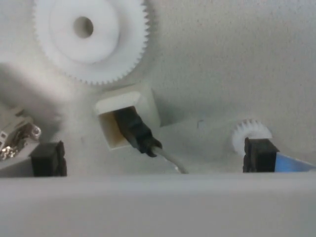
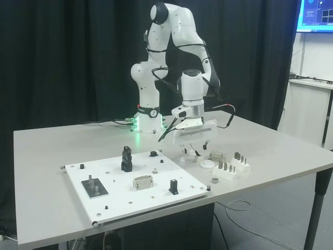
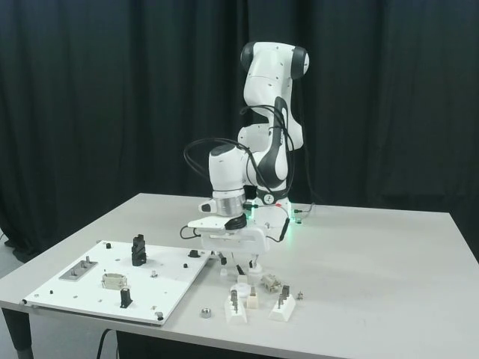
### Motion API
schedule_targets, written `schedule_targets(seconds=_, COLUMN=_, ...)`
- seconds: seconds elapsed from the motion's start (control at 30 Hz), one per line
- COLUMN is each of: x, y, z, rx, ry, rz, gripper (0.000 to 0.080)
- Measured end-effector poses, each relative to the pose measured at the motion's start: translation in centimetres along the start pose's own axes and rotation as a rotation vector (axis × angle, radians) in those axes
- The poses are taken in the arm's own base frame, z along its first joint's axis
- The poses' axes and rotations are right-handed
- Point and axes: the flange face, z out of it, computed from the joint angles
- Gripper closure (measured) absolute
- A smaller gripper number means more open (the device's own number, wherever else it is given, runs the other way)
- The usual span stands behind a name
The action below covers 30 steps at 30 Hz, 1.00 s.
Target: Pick USB.
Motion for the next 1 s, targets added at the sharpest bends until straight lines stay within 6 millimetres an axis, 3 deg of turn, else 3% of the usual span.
schedule_targets(seconds=0.33, x=-0.07, y=-0.10, z=0.17, rx=0.000, ry=0.006, rz=-0.005, gripper=0.0003)
schedule_targets(seconds=0.37, x=-0.08, y=-0.10, z=0.21, rx=-0.001, ry=0.006, rz=-0.007, gripper=0.0136)
schedule_targets(seconds=0.5, x=-0.11, y=-0.11, z=0.32, rx=-0.002, ry=0.008, rz=-0.016, gripper=0.0136)
schedule_targets(seconds=0.53, x=-0.12, y=-0.11, z=0.34, rx=-0.002, ry=0.008, rz=-0.016, gripper=0.0296)
schedule_targets(seconds=0.73, x=-0.19, y=-0.18, z=0.42, rx=-0.003, ry=0.010, rz=-0.019, gripper=0.0296)
schedule_targets(seconds=0.77, x=-0.20, y=-0.19, z=0.43, rx=-0.002, ry=0.010, rz=-0.019, gripper=0.0480)
schedule_targets(seconds=0.87, x=-0.24, y=-0.23, z=0.44, rx=-0.002, ry=0.011, rz=-0.021, gripper=0.0480)
schedule_targets(seconds=0.9, x=-0.25, y=-0.26, z=0.43, rx=-0.001, ry=0.012, rz=-0.021, gripper=0.0682)
schedule_targets(seconds=1.0, x=-0.26, y=-0.42, z=0.27, rx=0.003, ry=0.014, rz=-0.023, gripper=0.0682)
